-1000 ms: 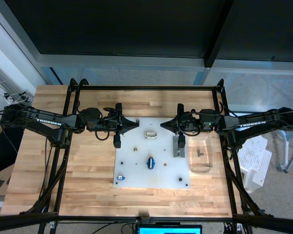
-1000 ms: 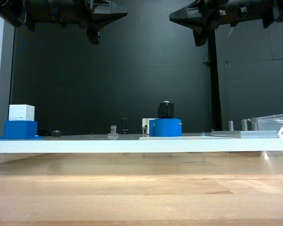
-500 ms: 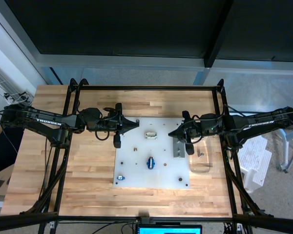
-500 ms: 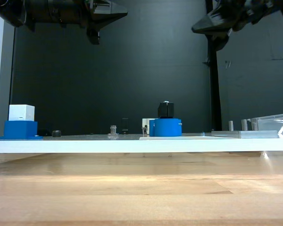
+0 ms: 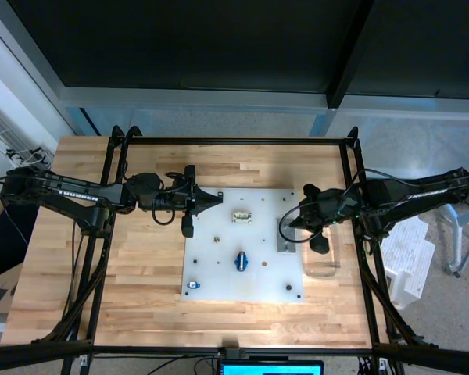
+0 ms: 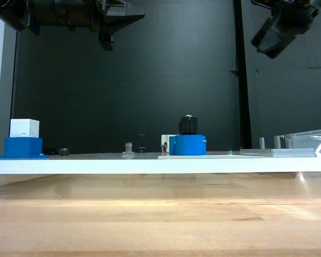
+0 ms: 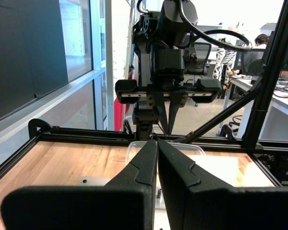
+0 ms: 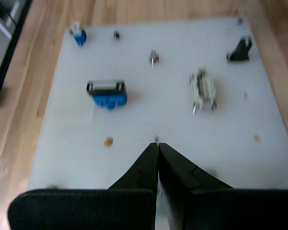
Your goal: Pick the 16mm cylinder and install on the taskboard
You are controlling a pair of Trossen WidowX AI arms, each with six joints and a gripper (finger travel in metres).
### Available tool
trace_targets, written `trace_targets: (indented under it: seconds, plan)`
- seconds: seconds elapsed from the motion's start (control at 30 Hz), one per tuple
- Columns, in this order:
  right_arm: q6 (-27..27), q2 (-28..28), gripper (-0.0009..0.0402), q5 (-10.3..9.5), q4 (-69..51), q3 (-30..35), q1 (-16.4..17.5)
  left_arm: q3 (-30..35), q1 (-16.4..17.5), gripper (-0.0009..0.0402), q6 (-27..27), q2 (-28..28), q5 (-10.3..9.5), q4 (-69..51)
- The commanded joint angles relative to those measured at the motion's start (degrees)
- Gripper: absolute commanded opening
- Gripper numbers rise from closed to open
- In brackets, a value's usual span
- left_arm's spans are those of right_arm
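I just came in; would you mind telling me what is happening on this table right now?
Two arms reach over the taskboard. The right gripper hangs high above the board's right edge beside the clear tray, tilted down at the board, fingers shut on nothing. The left gripper is held level, high over the board's far left corner, also shut and empty. The 16mm cylinder shows in no view; nothing is picked yet.
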Motion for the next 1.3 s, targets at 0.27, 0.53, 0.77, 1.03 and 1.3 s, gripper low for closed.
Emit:
trace_targets:
  seconds: [0.27, 0.53, 0.77, 1.03, 1.3]
  plan:
    - [5.0, 0.1, 0.0000, -0.55, -14.0, 1.8, 1.9, 0.0, 0.0, 0.0001, 0.0, 0.0, 0.00, 0.0]
    - [8.0, 0.1, 0.0000, -1.55, -23.0, 1.9, 3.9, 0.0, 0.0, 0.0001, 0.0, 0.0, 0.00, 0.0]
    - [8.0, 0.1, 0.0001, -3.50, -28.3, 1.9, 4.2, 0.0, 0.0, 0.0001, 0.0, 0.0, 0.00, 0.0]
    - [8.0, 0.1, 0.0045, -3.50, -33.2, 1.7, 4.3, 0.0, 0.0, 0.0001, 0.0, 0.0, 0.00, 0.0]
    - [8.2, 0.1, 0.0124, -3.48, -32.9, 0.1, 4.5, 0.0, 0.0, 0.0001, 0.0, 0.0, 0.00, 0.0]
